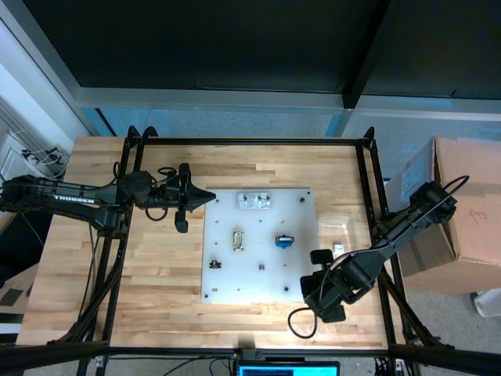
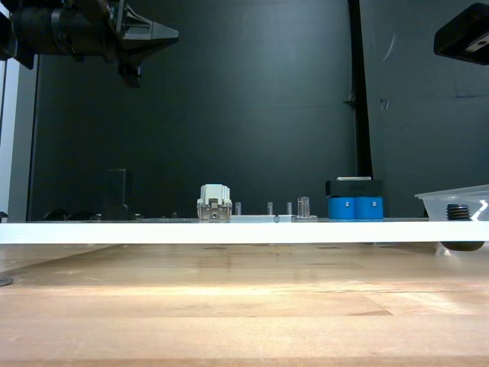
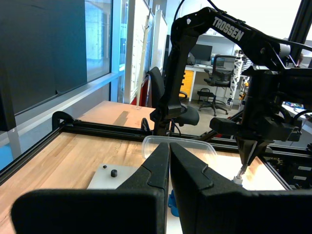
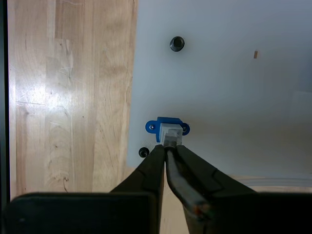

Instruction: Pick the RJ45 connector and install on the taskboard

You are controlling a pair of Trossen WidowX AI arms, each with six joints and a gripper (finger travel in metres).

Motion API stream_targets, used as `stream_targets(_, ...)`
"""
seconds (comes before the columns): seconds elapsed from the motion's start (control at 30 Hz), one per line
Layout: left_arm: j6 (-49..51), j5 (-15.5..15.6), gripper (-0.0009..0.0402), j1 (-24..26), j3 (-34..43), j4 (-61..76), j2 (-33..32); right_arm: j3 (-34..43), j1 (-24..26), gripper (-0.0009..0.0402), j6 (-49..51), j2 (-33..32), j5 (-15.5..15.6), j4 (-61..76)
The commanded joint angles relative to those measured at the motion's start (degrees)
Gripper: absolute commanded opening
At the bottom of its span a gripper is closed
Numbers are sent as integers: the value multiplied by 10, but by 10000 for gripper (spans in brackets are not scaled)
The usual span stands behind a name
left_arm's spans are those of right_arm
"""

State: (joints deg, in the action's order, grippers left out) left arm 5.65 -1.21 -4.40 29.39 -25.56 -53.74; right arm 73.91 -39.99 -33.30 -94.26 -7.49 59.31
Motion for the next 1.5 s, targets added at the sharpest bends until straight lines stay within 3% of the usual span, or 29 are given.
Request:
stream_targets(0.03, 0, 0, 0, 0, 0, 0, 0, 0, 0, 72, -4, 0, 0, 1)
stream_targets(0.43, 0, 0, 0, 0, 0, 0, 0, 2, 0, 138, -8, 0, 0, 1)
stream_targets(1.07, 0, 0, 0, 0, 0, 0, 0, 2, -2, 138, -19, 0, 0, -24)
stream_targets(1.33, 0, 0, 0, 0, 0, 0, 0, 2, -36, 137, -84, -19, 3, -63)
stream_targets(1.5, 0, 0, 0, 0, 0, 0, 0, 2, -62, 137, -123, -43, 26, -91)
